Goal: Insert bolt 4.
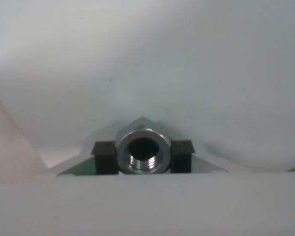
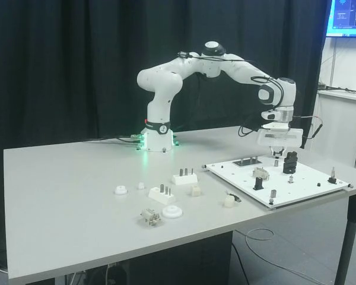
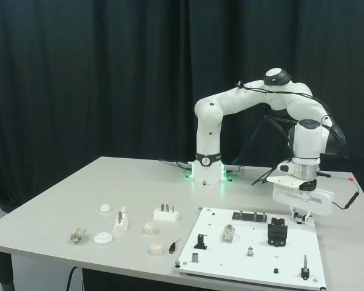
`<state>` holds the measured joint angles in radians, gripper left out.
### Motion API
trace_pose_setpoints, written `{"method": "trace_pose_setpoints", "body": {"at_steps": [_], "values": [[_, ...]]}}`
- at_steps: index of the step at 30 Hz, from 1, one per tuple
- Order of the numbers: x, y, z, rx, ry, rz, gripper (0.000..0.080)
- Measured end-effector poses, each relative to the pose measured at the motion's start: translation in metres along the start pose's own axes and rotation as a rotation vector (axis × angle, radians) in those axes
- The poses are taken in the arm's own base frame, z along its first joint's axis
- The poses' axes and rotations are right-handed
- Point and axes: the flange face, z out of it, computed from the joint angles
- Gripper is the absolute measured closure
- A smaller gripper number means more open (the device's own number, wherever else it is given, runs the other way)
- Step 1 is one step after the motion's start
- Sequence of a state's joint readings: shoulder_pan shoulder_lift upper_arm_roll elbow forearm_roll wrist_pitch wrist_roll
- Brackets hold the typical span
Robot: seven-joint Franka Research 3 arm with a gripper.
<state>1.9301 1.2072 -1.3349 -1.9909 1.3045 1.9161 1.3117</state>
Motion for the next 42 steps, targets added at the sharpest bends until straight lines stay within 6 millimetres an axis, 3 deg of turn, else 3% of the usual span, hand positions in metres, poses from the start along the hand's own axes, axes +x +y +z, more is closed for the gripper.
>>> {"method": "trace_pose_setpoints", "body": {"at_steps": [32,42], "values": [[-0.0081,0.0019,0.0006,0.05,0.033,0.73,0.0575],[-0.0081,0.0013,0.0006,0.057,0.03,0.883,0.0576]]}}
